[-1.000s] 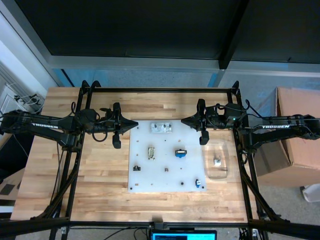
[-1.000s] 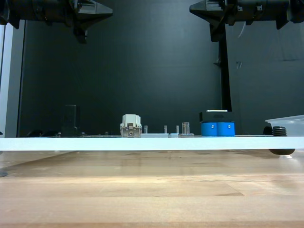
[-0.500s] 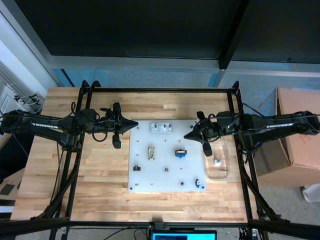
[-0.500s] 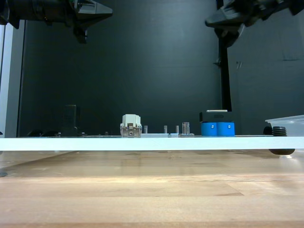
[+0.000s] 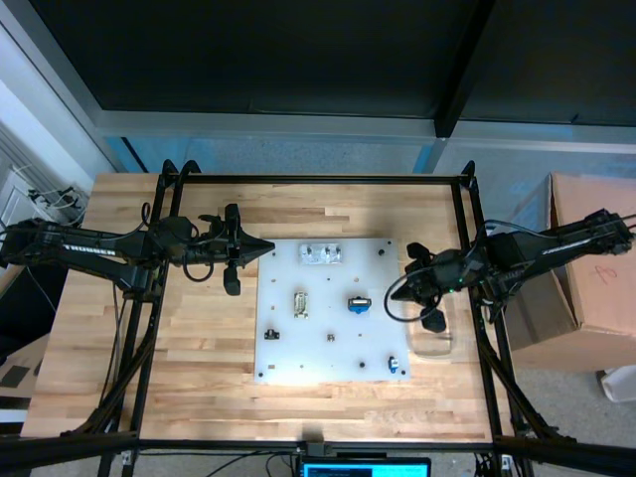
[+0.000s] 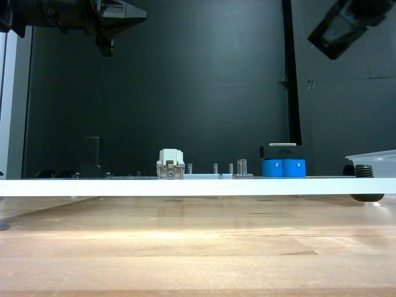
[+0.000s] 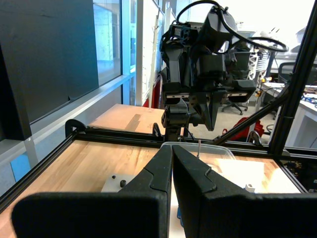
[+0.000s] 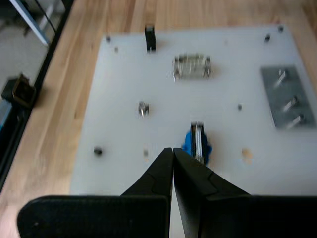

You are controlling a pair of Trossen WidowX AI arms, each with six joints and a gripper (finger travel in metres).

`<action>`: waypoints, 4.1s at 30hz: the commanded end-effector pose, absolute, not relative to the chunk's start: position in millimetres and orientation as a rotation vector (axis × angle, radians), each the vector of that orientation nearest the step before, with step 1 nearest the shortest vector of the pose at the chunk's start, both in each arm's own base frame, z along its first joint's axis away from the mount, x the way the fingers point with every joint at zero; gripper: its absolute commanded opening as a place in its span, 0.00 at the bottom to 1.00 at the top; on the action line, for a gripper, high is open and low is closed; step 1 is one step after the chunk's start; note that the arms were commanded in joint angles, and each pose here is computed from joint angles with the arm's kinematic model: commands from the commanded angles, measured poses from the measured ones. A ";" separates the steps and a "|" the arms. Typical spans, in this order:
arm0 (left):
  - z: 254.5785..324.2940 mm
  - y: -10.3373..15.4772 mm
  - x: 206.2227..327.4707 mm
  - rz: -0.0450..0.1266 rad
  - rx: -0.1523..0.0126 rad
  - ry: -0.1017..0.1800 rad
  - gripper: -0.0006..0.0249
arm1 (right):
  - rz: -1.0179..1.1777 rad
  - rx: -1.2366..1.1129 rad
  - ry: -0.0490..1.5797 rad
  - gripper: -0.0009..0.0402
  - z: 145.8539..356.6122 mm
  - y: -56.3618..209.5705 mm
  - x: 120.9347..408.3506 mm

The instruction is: Pick the RJ45 connector and install on the taskboard

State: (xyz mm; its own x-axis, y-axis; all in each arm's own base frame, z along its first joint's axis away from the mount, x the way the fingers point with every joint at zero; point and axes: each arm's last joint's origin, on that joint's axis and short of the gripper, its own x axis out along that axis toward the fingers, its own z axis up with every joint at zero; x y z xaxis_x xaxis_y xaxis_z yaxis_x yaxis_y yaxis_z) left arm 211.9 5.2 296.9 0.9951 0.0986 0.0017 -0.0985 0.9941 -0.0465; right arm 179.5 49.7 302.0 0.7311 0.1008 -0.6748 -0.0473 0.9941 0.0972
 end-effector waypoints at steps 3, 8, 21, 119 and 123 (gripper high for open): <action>296.9 5.3 211.9 0.099 -0.046 -0.004 0.02 | 0.087 0.081 0.816 0.02 307.3 53.9 171.0; 296.9 5.2 211.9 0.099 -0.046 -0.004 0.02 | 0.070 0.058 0.848 0.02 315.5 54.3 165.0; 296.9 5.3 211.9 0.099 -0.046 -0.004 0.03 | 0.046 0.069 0.978 0.02 323.5 52.1 150.3; 296.9 5.3 211.9 0.099 -0.046 -0.004 0.02 | -0.035 -0.013 1.559 0.39 174.5 71.2 139.6; 296.9 5.2 211.9 0.099 -0.046 -0.004 0.02 | -0.047 0.002 1.563 0.37 167.9 70.4 137.2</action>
